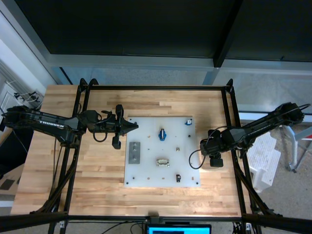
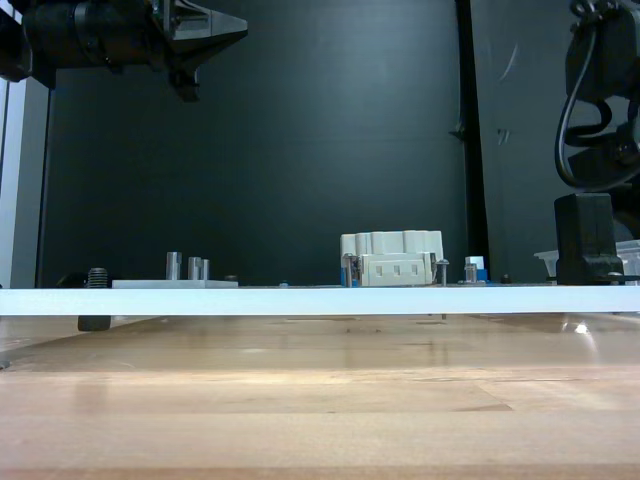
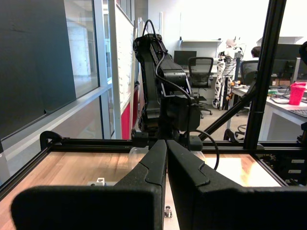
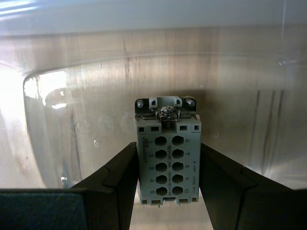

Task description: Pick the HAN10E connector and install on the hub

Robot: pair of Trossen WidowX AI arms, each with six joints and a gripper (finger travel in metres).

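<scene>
Right gripper [image 1: 215, 160] clamps its jaws on the HAN10E connector [image 4: 168, 160] beside the board [image 1: 146, 176]; left gripper [image 1: 131, 126] hovers, jaws pressed together

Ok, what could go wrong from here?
The right gripper, right of the white board, has its jaws on only one end of the HAN10E connector, so it might tilt when lifted. Tilted, it could jam on the hub. The left gripper, jaws shut, hangs above the board's left edge, likely out of the way.
</scene>
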